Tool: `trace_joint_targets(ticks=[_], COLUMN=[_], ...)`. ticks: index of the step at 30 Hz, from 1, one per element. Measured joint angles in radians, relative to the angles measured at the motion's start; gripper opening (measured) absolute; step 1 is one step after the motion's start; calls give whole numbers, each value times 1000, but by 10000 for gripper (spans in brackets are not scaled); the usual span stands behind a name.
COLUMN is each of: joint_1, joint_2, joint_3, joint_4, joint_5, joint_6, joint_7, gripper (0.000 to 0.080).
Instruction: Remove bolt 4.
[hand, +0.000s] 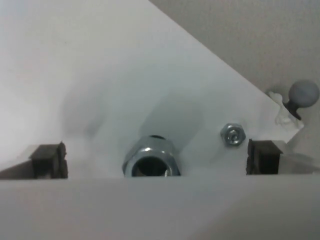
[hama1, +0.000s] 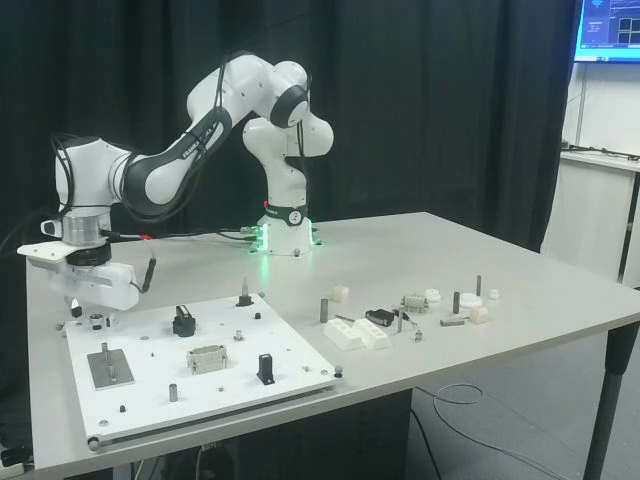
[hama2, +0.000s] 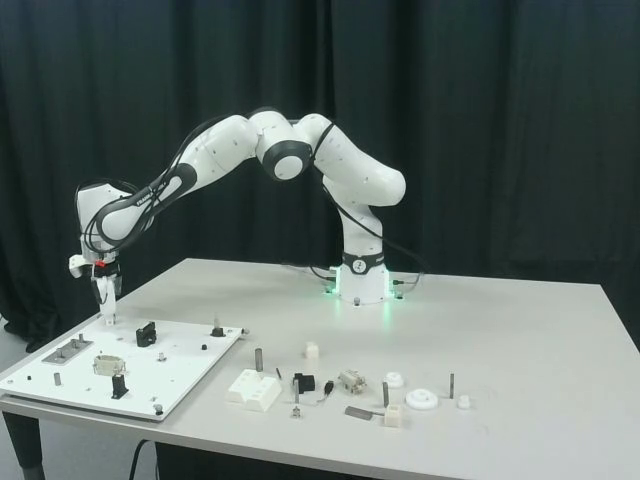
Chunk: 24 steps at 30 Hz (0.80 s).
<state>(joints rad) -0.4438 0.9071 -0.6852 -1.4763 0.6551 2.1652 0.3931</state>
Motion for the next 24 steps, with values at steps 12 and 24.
trace_joint_targets(ticks=[12,24], joint_1=[0,-6], joint_2=[1,2], joint_3=[3,9], joint_4=[0,1], joint_5=[2,-2], joint_6=[2,-6], joint_7=[0,-21], gripper=[800,316])
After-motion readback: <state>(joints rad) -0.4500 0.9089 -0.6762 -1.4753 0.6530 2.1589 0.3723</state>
